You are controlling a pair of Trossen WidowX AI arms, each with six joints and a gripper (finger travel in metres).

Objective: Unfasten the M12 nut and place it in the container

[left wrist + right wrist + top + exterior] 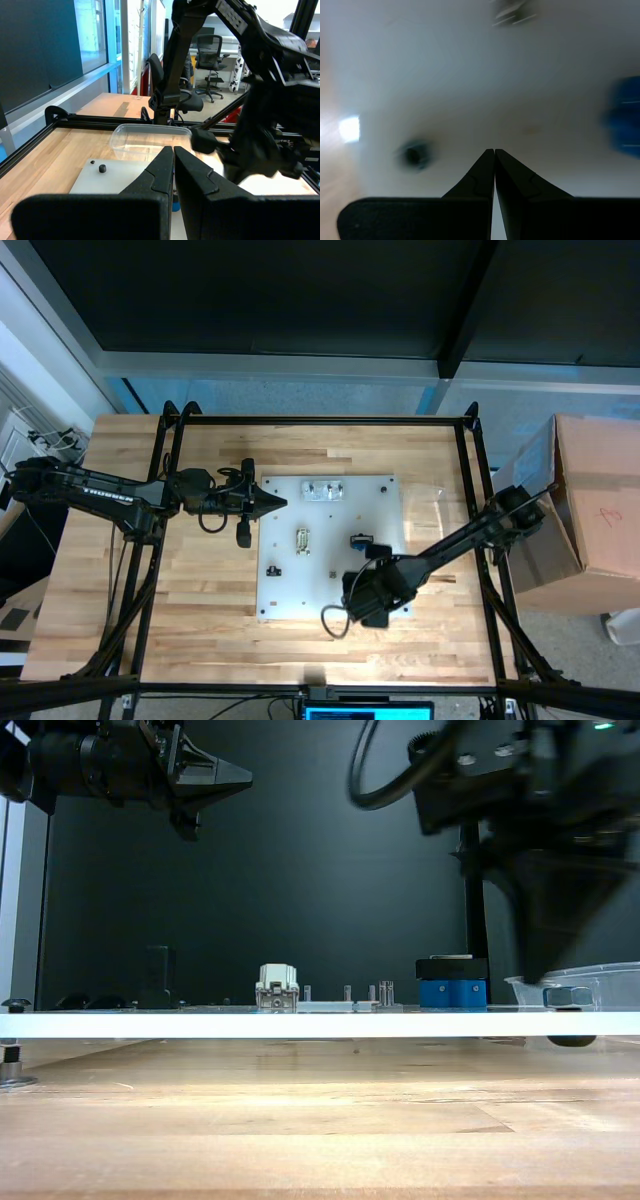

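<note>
The small silver nut [566, 995] sits low at board level with no ribs showing under it, apparently on its stud, in front of the clear container [600, 982]. My right gripper [541, 982] points straight down, its tips just left of the nut. It is shut with nothing between the fingers [485, 172]. A blurred dark round spot [415, 155] lies off to one side of them. In the high view the right gripper [366, 608] covers the stud's place, and the container [432, 504] looks bare. My left gripper [272, 502] hangs shut above the board's far left edge.
The white board [300, 585] carries a blue block [452, 992], a grey connector [277, 990] and small posts. A cardboard box [590, 505] stands beyond the table's right edge. The left wrist view shows the container [150, 140] and the right arm [260, 100] ahead.
</note>
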